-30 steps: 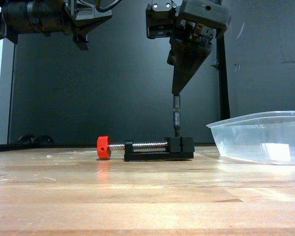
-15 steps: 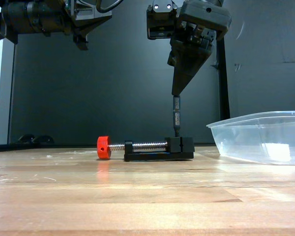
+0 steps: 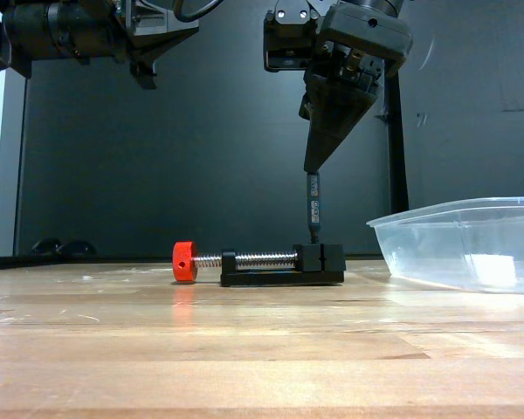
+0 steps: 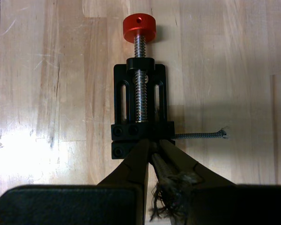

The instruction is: Pick the usb-c connector and install on the hub

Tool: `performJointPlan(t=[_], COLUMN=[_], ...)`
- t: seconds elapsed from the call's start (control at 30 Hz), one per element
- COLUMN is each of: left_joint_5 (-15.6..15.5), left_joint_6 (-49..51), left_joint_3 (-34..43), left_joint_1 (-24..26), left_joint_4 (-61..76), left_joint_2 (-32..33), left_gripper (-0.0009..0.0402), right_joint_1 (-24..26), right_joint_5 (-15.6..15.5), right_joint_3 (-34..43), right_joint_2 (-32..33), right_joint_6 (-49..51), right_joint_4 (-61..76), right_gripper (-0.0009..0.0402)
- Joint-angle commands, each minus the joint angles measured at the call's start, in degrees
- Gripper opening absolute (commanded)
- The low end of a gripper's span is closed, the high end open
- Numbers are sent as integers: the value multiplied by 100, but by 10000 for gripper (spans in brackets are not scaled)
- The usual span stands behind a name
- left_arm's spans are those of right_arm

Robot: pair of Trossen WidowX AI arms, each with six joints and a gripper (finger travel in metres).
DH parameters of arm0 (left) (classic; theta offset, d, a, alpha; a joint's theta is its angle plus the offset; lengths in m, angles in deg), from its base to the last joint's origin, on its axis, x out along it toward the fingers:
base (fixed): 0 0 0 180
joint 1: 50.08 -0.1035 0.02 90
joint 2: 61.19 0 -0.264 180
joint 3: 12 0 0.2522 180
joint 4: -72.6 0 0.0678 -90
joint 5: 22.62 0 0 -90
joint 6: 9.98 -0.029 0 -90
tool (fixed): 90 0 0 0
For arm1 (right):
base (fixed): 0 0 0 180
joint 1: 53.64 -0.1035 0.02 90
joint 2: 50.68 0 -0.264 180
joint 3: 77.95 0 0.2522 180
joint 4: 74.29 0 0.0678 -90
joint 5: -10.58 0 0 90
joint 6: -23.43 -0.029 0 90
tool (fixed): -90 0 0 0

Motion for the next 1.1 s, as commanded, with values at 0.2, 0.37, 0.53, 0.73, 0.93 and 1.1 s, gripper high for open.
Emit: performJointPlan(t=[0.2, 0.37, 0.53, 0.73, 0.93, 1.1], left_joint_5=[2, 2, 2, 2, 2, 2], left_joint_6=[-2, -2, -2, -2, -2, -2], left_joint_3=[2, 2, 2, 2, 2, 2], left_joint_1=[-2, 0, -2, 0, 0, 0], left_joint_4=[-2, -2, -2, -2, 0, -2], left_joint_2=[0, 0, 0, 0, 2, 0], left_gripper=[0, 0, 0, 0, 0, 0], right_joint_1=[4, 7, 7, 7, 7, -9], right_joint_5=[-15, -13, -13, -11, -15, -72], right_joint_3=[-17, -17, -17, -17, -20, -205], right_joint_2=[-17, -57, -92, -168, -352, -704], right_joint_6=[15, 15, 24, 63, 24, 35], right_joint_4=[33, 33, 28, 31, 131, 186], right_gripper=[1, 11, 40, 86, 135, 168])
